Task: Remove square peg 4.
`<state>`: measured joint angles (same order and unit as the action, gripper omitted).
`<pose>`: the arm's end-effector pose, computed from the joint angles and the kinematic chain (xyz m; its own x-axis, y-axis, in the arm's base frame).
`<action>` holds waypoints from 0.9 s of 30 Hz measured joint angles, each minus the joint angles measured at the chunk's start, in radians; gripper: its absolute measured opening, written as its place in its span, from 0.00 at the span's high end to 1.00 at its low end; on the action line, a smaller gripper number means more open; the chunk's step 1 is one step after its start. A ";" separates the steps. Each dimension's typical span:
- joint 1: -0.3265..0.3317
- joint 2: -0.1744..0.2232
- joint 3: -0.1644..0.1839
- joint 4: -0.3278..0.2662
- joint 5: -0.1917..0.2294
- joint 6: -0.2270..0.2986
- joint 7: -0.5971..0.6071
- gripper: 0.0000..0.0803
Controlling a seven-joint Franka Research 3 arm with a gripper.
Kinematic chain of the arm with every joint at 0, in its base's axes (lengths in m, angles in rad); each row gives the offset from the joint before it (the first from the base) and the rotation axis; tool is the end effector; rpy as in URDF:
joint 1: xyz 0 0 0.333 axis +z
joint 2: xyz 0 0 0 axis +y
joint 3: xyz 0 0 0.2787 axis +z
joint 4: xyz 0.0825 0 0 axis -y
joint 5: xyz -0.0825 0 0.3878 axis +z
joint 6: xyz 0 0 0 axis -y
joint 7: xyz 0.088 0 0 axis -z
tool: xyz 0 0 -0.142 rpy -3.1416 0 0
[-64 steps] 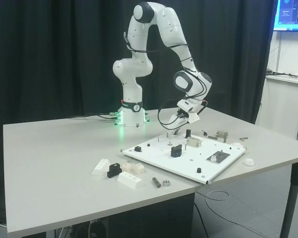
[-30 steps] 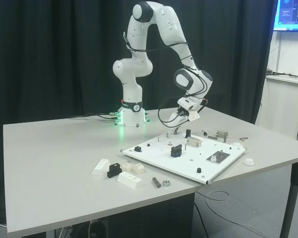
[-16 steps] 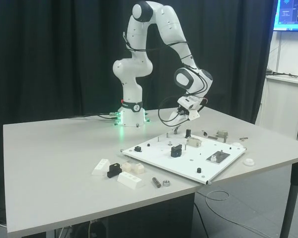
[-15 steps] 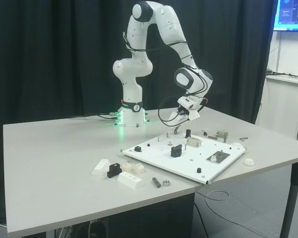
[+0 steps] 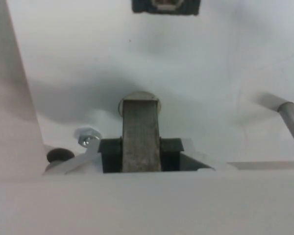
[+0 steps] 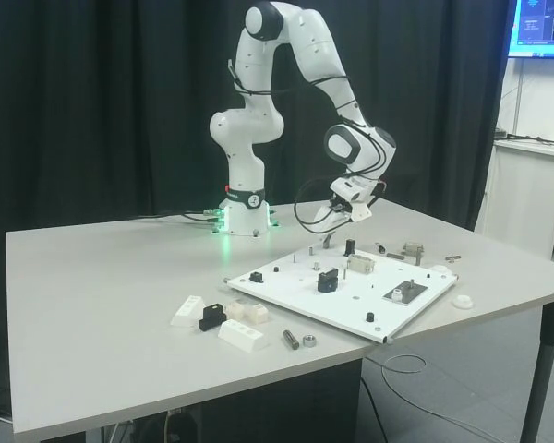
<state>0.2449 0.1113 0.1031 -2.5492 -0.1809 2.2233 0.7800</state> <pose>0.3659 0.1236 0.1299 0.9134 -0.3194 -0.2523 -0.2213 -0.9099 0.3510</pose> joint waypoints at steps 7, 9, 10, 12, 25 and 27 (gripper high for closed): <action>-0.002 -0.014 0.000 0.000 0.000 -0.013 0.000 0.81; -0.004 -0.018 -0.001 0.001 -0.004 -0.016 0.000 0.81; -0.006 -0.020 -0.002 0.001 -0.005 -0.016 0.000 0.81; -0.011 -0.021 -0.004 0.000 -0.006 -0.015 0.000 0.81; -0.047 -0.003 -0.004 -0.006 -0.007 0.020 -0.026 0.81; -0.048 0.002 -0.004 -0.006 -0.006 0.023 -0.026 0.81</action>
